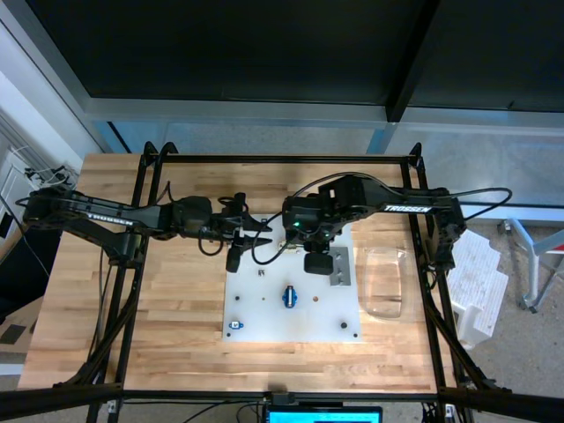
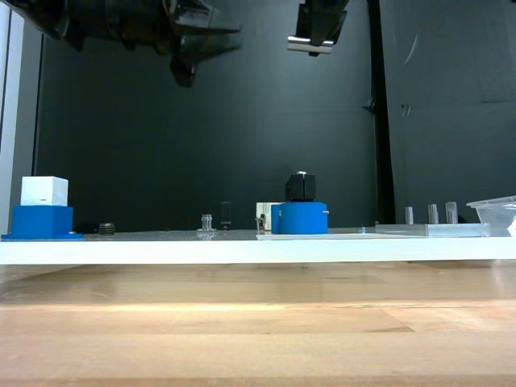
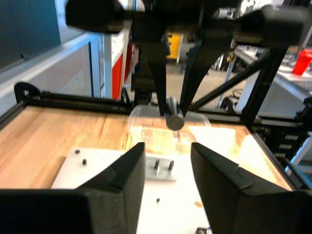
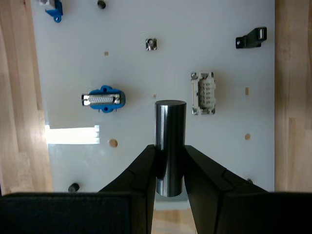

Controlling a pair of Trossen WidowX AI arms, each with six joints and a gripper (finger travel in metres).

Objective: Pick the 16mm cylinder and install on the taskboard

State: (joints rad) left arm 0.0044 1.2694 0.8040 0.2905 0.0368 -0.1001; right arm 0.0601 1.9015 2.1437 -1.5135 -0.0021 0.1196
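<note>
Two arms meet above the taskboard, one carrying the peg.
High view: both black arms stretch inward over the flat white taskboard point(image 1: 264, 308) on the plank table point(image 1: 132, 326). The left gripper point(image 1: 257, 232) points level toward the right gripper point(image 1: 317, 262), which points down over the board's far half. Low view: both grippers hang well above the board. Left wrist view: the left gripper's blunt black fingers stand apart, holding nothing. Beyond them, the right gripper's tapered fingers pinch the 16mm cylinder point(image 3: 174, 121), its round end facing the camera. Right wrist view: the smooth, shiny dark-grey cylinder sits clamped between the fingertips, above the board and apart from it.
</note>
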